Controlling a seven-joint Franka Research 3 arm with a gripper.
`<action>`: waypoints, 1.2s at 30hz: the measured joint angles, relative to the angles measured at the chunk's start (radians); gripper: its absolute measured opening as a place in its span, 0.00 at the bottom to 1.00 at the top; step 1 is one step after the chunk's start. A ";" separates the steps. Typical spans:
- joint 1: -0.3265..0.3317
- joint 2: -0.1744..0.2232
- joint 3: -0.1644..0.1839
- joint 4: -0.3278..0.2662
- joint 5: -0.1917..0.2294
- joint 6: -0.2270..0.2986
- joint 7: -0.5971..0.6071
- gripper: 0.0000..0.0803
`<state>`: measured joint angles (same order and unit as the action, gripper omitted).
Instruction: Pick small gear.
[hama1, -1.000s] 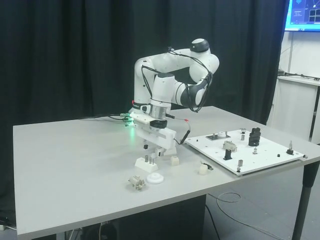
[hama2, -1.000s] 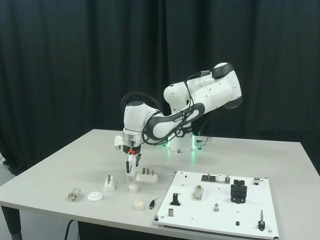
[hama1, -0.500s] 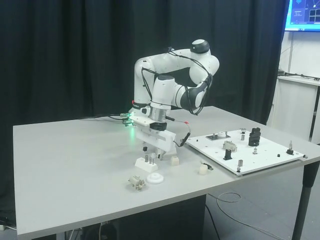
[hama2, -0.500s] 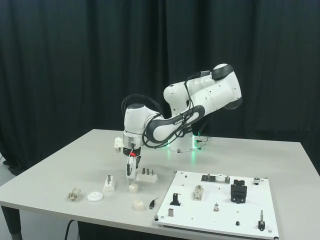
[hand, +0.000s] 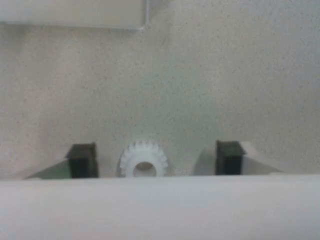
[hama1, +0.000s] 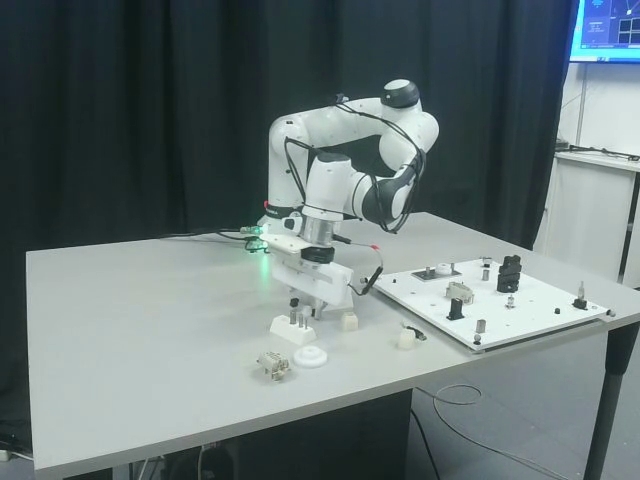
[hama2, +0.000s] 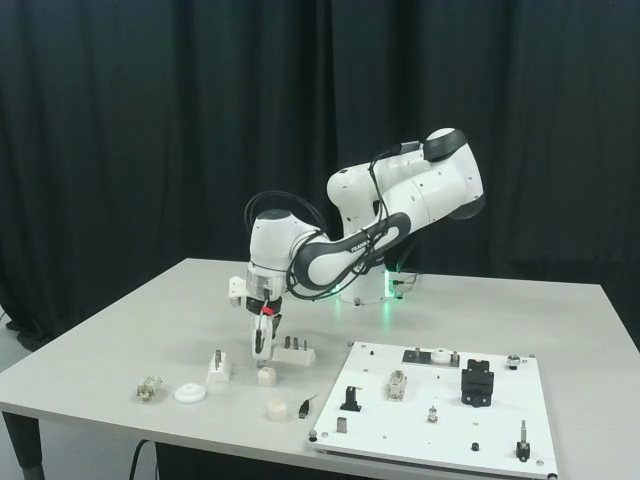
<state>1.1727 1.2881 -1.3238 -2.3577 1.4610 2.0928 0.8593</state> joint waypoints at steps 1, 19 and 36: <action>0.000 0.000 0.000 0.001 0.000 0.000 -0.001 0.88; 0.000 0.000 -0.001 0.013 0.009 0.001 -0.001 0.23; -0.003 0.000 -0.026 0.022 0.009 0.021 -0.001 0.24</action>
<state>1.1700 1.2878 -1.3497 -2.3356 1.4695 2.1141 0.8578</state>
